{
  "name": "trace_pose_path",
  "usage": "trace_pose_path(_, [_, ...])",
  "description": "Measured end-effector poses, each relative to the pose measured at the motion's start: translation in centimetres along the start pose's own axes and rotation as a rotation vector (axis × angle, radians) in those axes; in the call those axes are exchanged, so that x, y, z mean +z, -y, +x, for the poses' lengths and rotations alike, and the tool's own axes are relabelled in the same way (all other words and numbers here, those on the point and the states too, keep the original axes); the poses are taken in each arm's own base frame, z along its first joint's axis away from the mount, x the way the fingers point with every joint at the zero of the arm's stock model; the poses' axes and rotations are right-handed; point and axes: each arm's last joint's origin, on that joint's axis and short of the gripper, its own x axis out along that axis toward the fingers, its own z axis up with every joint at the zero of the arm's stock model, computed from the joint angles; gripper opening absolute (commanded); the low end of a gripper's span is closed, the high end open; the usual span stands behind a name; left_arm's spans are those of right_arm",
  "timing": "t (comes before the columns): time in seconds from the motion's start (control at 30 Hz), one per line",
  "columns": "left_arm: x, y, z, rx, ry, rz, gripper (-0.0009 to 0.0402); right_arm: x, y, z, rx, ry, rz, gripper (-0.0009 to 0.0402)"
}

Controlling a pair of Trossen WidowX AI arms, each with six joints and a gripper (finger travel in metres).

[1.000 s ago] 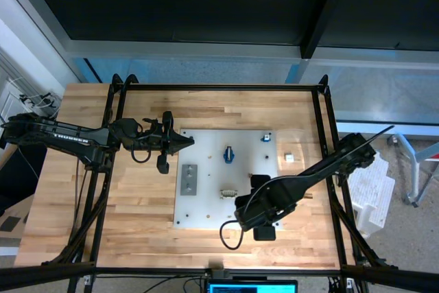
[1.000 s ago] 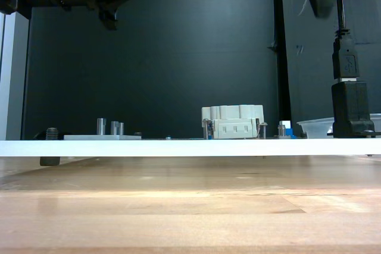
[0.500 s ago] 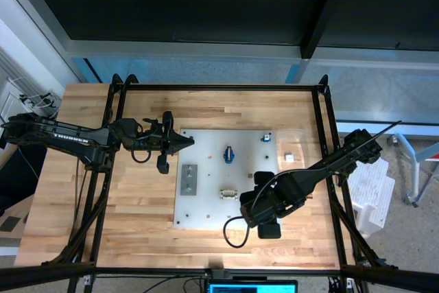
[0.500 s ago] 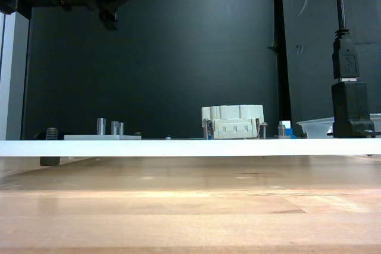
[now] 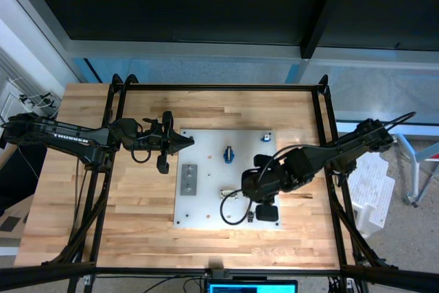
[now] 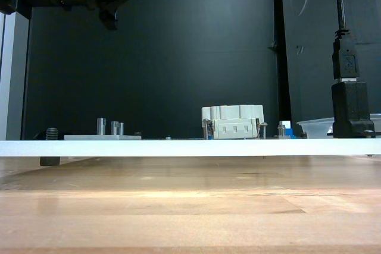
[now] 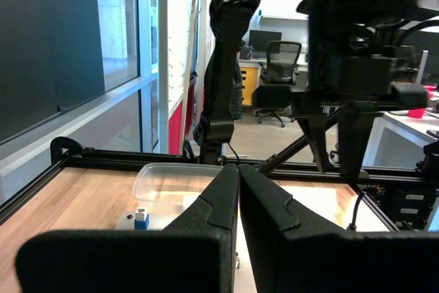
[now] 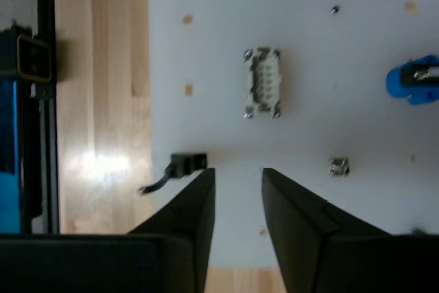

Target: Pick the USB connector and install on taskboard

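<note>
The black USB connector [image 6: 346,66] stands upright in a black socket [image 6: 352,111] near the front right of the white taskboard [image 5: 206,211], its cable rising out of the low view. From above, the USB connector [image 5: 250,215] trails a cable loop over the board. My right gripper [image 5: 260,195] hovers over the board's right half, open, with nothing between its fingers [image 8: 195,217]. In the right wrist view the USB connector [image 8: 186,162] lies just beyond the fingertips. My left gripper [image 5: 182,141] is shut and held high off the board's far left corner.
On the board are a silver multi-pin connector [image 5: 228,193], a blue upright part [image 5: 228,154] and a grey block [image 5: 188,178]. A clear plastic tray [image 7: 171,180] sits beyond the board. A black frame [image 5: 322,142] surrounds the table.
My right arm has lifted and swung from the board's front right corner toward its middle. The USB connector stays upright in its socket. The left arm has not moved.
</note>
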Motion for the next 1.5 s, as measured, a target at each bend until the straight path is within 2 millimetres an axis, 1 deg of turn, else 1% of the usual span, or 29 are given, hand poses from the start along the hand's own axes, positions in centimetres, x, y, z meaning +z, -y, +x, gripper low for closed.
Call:
trace_pose_path(0.13, [0.0,0.0,0.0,0.000,0.000,0.000,0.0000,-0.1,1.9,-0.4,0.022,0.114,0.016,-0.0005])
trace_pose_path(0.23, [0.0,0.0,0.0,0.000,0.000,0.000,0.0000,-0.2,3.2,-0.6,0.022,0.177,0.005,0.0007])
trace_pose_path(0.37, [0.0,0.0,0.0,0.000,0.000,0.000,0.0000,-0.6,5.1,-1.2,0.015,0.258,0.006,-0.0002])
trace_pose_path(0.47, [0.0,0.0,0.0,0.000,0.000,0.000,0.0000,-1.1,6.4,-1.5,0.005,0.324,-0.011,0.0000])
trace_pose_path(0.8, [0.0,0.0,0.0,0.000,0.000,0.000,0.0000,-2.2,9.9,-2.4,-0.040,0.562,-0.035,0.0000])
trace_pose_path(1.0, [0.0,0.0,0.0,0.000,0.000,0.000,0.0000,-3.0,11.7,-2.4,0.013,0.720,-0.046,0.0000])
trace_pose_path(1.13, [0.0,0.0,0.0,0.000,0.000,0.000,0.0000,-3.8,12.7,-2.1,-0.010,0.815,-0.044,0.0000])
trace_pose_path(1.33, [0.0,0.0,0.0,0.000,0.000,0.000,0.0000,-4.5,13.0,-1.7,-0.013,0.967,-0.055,0.0000])
trace_pose_path(1.5, [0.0,0.0,0.0,0.000,0.000,0.000,0.0000,-4.8,13.1,-1.1,-0.009,1.050,-0.059,0.0000])
